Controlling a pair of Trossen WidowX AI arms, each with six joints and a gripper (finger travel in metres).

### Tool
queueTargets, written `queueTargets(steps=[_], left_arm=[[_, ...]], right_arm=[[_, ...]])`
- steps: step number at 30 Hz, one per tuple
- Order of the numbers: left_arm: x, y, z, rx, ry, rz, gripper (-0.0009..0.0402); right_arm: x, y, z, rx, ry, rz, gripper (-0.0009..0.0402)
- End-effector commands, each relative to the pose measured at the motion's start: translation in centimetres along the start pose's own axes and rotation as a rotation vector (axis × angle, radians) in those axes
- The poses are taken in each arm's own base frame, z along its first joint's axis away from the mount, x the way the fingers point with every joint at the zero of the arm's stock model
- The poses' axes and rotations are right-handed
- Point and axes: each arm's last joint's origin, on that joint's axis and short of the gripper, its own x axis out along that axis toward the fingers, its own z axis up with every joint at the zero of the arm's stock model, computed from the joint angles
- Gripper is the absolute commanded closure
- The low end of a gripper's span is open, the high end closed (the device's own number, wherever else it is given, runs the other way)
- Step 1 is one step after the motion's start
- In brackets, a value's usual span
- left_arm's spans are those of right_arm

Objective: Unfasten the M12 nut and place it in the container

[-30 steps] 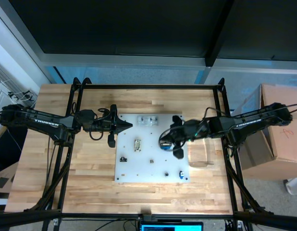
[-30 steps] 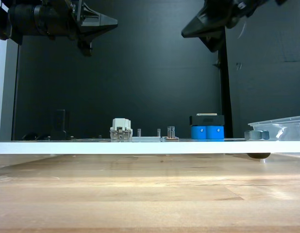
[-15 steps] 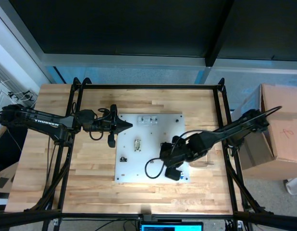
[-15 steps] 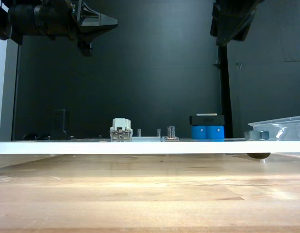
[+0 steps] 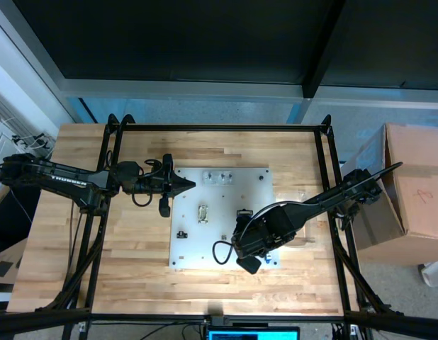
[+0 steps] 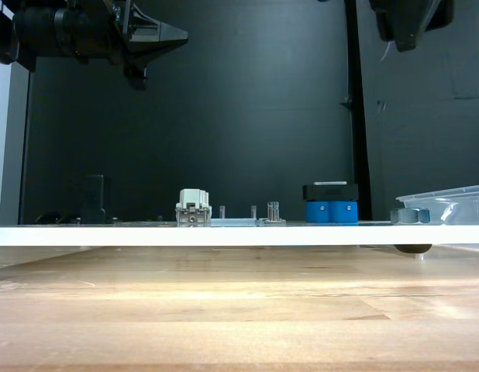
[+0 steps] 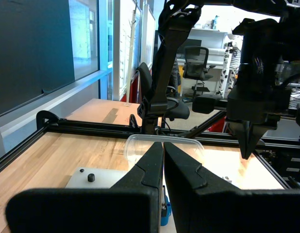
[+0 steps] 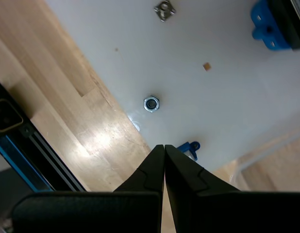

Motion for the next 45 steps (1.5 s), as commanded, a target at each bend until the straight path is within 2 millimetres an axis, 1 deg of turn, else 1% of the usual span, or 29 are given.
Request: queueTargets(steps=[1, 5, 14, 19, 22, 29, 30, 35, 45], left_arm=[[0.0, 0.0, 0.0, 0.0, 0.0, 0.0, 0.0393], [0.0, 0.0, 0.0, 0.0, 0.0, 0.0, 0.0393], [0.0, 0.0, 0.0, 0.0, 0.0, 0.0, 0.0393], [0.0, 0.0, 0.0, 0.0, -0.001, 0.0, 0.0393], [0.0, 0.0, 0.0, 0.0, -0.001, 0.0, 0.0393], [0.0, 0.0, 0.0, 0.0, 0.0, 0.0, 0.0393], [0.0, 0.0, 0.0, 0.0, 0.0, 0.0, 0.0393], [0.0, 0.0, 0.0, 0.0, -0.001, 0.0, 0.0393], [0.0, 0.0, 0.0, 0.0, 0.0, 0.0, 0.0393]], right_arm=[[0.7, 0.1, 0.0, 0.056, 0.007, -0.015, 0.0374], [1.9, 0.4, 0.2, 0.183, 0.018, -0.049, 0.0325], [4.2, 1.2, 0.5, 0.189, 0.029, -0.077, 0.0223], [5.4, 1.6, 0.7, 0.224, 0.034, -0.083, 0.0181], [6.2, 1.9, 0.9, 0.197, 0.036, -0.08, 0.0163], [8.0, 2.5, 0.9, 0.12, 0.048, -0.101, 0.0144], [8.1, 2.5, 0.9, 0.105, 0.05, -0.102, 0.0144], [9.8, 2.8, 1.0, 0.044, 0.082, -0.111, 0.0144], [11.4, 2.8, 0.9, -0.075, 0.083, -0.106, 0.0149]])
